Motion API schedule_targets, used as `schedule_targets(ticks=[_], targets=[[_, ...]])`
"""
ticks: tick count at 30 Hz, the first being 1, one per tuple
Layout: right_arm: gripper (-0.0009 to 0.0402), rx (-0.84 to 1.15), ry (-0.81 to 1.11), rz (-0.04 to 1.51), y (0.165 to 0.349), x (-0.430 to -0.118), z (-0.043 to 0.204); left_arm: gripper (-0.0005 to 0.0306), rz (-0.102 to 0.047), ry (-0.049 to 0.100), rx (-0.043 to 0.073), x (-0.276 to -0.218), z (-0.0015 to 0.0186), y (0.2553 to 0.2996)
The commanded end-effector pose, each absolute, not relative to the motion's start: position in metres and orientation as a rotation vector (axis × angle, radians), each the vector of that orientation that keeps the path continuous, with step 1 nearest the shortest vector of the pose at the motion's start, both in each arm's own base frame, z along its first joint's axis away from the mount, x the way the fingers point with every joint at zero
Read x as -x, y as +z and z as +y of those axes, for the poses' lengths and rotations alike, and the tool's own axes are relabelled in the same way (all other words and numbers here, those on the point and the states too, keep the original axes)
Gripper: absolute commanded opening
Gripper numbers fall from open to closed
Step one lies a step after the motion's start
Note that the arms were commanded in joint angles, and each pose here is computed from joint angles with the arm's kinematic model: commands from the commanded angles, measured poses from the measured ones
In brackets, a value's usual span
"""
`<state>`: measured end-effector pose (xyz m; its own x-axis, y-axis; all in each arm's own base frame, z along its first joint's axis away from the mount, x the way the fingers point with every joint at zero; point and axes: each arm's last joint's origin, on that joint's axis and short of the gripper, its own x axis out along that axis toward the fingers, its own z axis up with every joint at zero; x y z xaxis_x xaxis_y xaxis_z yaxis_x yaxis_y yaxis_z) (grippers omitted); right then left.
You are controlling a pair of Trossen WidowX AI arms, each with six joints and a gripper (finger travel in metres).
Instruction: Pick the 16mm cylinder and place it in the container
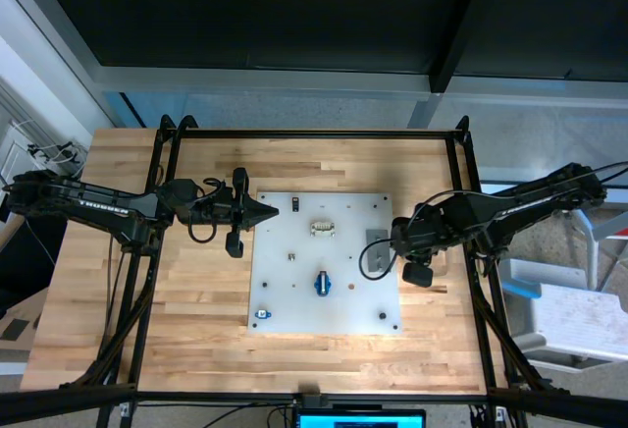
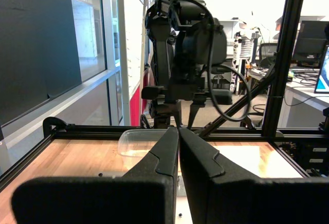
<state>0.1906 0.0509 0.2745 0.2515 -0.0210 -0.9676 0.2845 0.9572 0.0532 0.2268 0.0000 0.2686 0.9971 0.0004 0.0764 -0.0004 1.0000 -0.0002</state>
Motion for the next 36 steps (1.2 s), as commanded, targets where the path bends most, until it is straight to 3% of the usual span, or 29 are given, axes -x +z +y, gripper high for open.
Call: schedule_targets(ticks=[1, 27, 36], targets=[[0.0029, -0.294, -0.254, 1.297, 0.27, -0.181, 0.047, 0.0, -0.077, 0.0, 0.0, -0.2268, 0.0, 0.2686], [0.0031, -0.47, -0.399, 1.412, 0.226, -0.137, 0.021, 0.0, -0.076, 0.0, 0.0, -0.2268, 0.0, 0.2686], [0.0071, -0.487, -0.428, 1.39, 0.225, -0.139, 0.014, 0.0, -0.077, 0.0, 0.0, -0.2268, 0.0, 0.2686]])
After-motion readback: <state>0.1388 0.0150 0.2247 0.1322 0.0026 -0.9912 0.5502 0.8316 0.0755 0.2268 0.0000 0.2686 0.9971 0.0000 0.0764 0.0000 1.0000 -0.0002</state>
